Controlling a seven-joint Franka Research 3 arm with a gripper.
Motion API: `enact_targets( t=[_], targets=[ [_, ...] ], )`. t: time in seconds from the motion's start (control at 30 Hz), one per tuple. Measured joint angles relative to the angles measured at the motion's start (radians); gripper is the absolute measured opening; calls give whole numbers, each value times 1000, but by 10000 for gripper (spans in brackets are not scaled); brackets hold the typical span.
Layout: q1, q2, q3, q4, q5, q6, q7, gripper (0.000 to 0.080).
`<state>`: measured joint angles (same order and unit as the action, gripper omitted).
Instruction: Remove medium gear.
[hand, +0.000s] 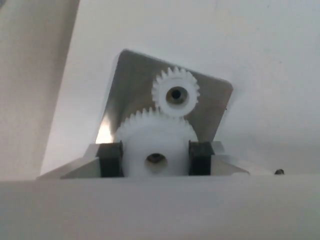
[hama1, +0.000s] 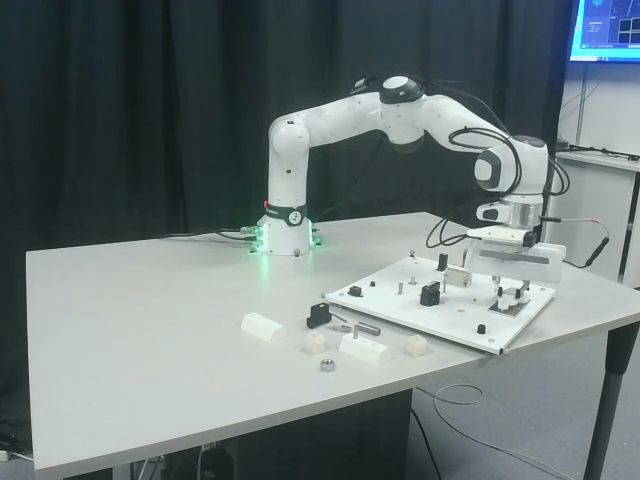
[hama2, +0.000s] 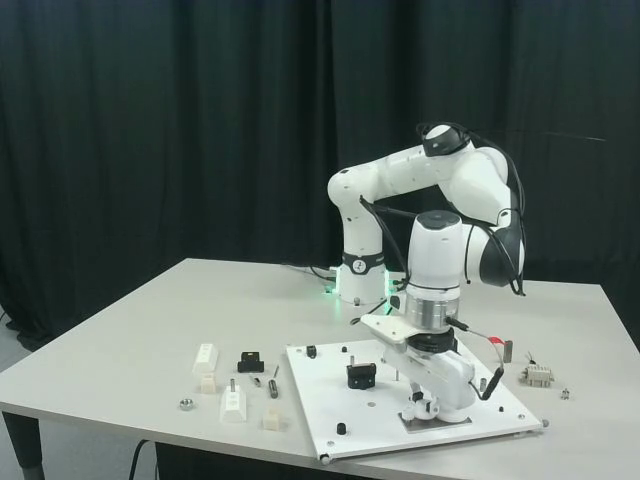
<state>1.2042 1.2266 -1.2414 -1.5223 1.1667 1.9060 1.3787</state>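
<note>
The claw (hand: 156, 159) sits low over the grey plate (hand: 135, 80), its two black pads (hand: 110, 159) set against opposite sides of the gear (hand: 156, 137), the larger white one; it looks clamped on it. That gear appears still on its post, teeth meshed with the small gear (hand: 175, 92) just beyond it. In the room views the claw is at the near right corner of the white board (hama1: 400, 300), which lies on the right part of the tabletop (hama1: 150, 300).

To do the step well, the pull should probably go straight up along the post, without tilt, so the bore does not bind and the teeth slip free of the small gear without dragging it.

No containers show. Loose parts (hama1: 340, 340) lie on the tabletop left of the board.
</note>
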Motion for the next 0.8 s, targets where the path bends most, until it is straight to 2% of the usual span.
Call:
enact_targets(
  t=[0.23,0.53,0.8],
  targets=[
    [6,-2,-12,0,-4,-9,-149,278],
    [13,-5,-41,-2,-5,-48,-151,278],
    [16,-8,-49,-11,-4,-60,-131,278]
  ],
)
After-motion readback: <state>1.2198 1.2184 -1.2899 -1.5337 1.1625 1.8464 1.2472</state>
